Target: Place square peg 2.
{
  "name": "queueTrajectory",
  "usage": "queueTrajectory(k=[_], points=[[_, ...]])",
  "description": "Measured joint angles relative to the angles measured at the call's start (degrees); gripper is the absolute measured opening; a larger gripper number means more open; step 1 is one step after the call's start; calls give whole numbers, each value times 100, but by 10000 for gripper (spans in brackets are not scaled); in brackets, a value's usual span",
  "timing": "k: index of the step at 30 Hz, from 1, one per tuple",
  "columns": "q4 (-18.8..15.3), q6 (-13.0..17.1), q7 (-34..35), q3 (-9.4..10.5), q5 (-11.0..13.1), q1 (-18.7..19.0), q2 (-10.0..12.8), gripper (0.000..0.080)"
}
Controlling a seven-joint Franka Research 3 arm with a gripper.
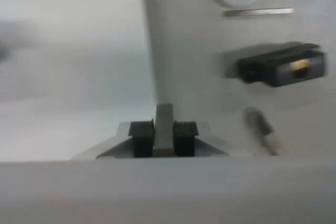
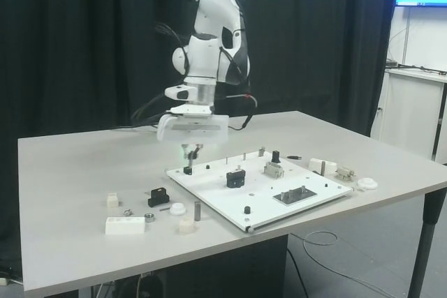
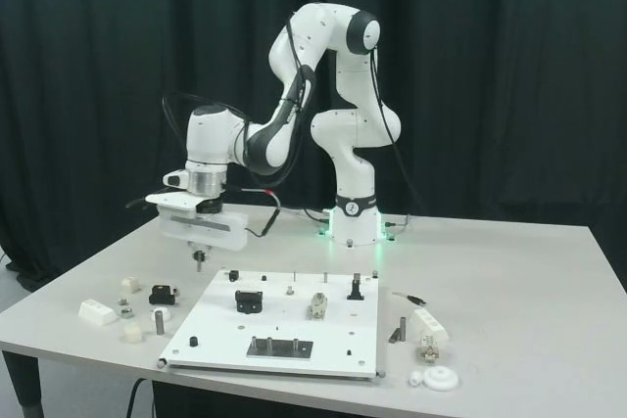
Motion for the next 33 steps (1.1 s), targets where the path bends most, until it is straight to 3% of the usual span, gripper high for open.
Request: queueTrajectory(k=[5, 12, 24, 33], points=[[138, 58, -259, 29, 73, -189, 214, 75], [250, 112, -602, 130, 400, -421, 405, 75], [351, 146, -1159, 249, 1311, -650, 603, 75], [522, 146, -1631, 272, 1939, -691, 926, 75]])
